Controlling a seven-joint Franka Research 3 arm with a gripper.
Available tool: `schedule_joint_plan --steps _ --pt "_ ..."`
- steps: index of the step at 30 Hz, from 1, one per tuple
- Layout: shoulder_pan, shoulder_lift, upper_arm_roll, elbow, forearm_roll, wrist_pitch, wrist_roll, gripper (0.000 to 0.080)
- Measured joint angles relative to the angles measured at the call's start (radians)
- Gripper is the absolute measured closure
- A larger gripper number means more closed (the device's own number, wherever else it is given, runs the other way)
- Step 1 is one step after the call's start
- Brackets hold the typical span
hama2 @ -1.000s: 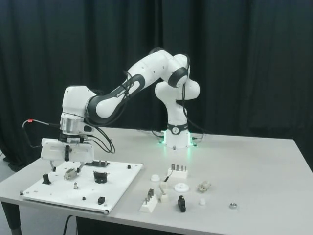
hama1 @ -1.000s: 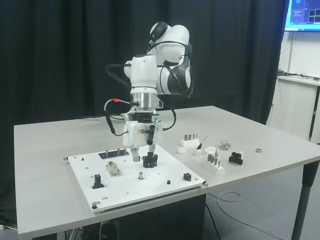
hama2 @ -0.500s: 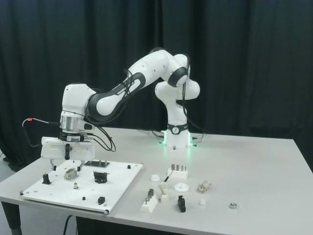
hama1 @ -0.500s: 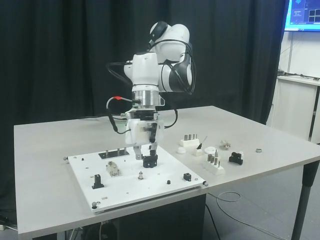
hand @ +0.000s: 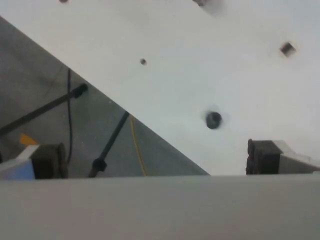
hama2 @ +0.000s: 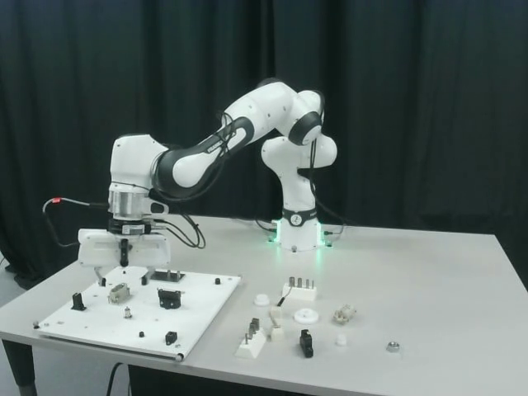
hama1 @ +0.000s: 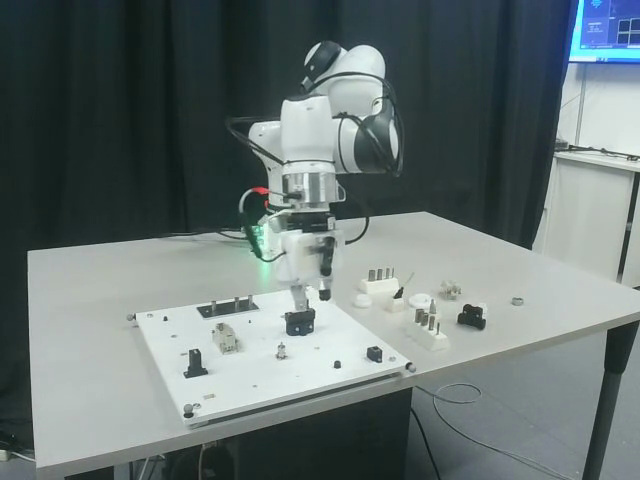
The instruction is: Pick Ethernet.
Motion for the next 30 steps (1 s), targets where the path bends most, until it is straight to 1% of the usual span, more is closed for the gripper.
schedule_joint_plan --steps 10,14,18,25,30 --pt "0.061 0.0 -0.04 0.0 -0.009 -0.059 -0.009 0.0003" --pt "0.083 0.0 -0.048 0.002 -0.026 -0.079 -0.035 0.0003" --pt "0.099 0.0 -0.048 0.012 -0.058 -0.102 -0.067 0.0003" --pt "0.122 0.0 -0.041 0.036 -0.112 -0.161 -0.118 0.0003" --pt "0.133 0.0 -0.02 0.054 -0.142 -0.192 -0.158 0.0003"
